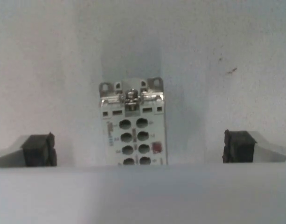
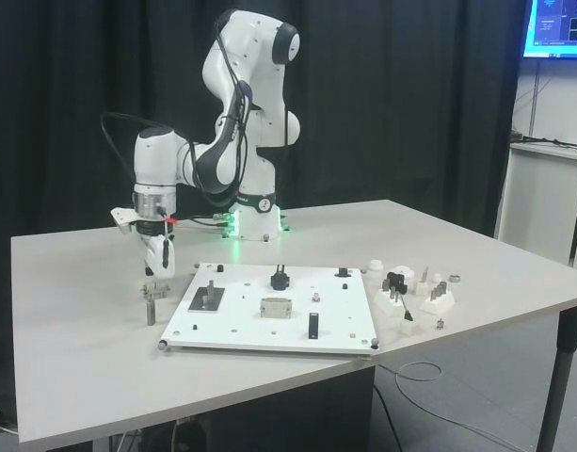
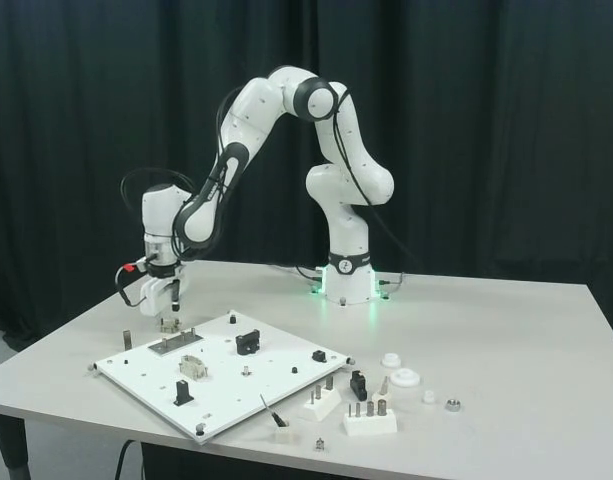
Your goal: Pick waterproof.
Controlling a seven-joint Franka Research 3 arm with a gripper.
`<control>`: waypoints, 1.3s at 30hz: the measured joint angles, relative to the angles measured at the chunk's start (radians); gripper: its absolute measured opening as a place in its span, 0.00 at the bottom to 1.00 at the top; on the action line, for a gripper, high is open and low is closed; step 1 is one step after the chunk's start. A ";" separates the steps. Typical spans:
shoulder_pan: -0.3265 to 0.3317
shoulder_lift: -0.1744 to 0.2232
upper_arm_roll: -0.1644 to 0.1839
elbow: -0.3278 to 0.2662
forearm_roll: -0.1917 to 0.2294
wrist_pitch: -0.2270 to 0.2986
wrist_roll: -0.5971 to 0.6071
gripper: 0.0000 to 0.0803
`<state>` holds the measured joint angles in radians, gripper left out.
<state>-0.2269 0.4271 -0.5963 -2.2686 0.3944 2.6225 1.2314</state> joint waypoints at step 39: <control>-0.001 0.034 0.027 -0.001 0.128 0.078 -0.019 0.39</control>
<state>-0.2277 0.4610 -0.5689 -2.2700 0.5222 2.7004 1.2127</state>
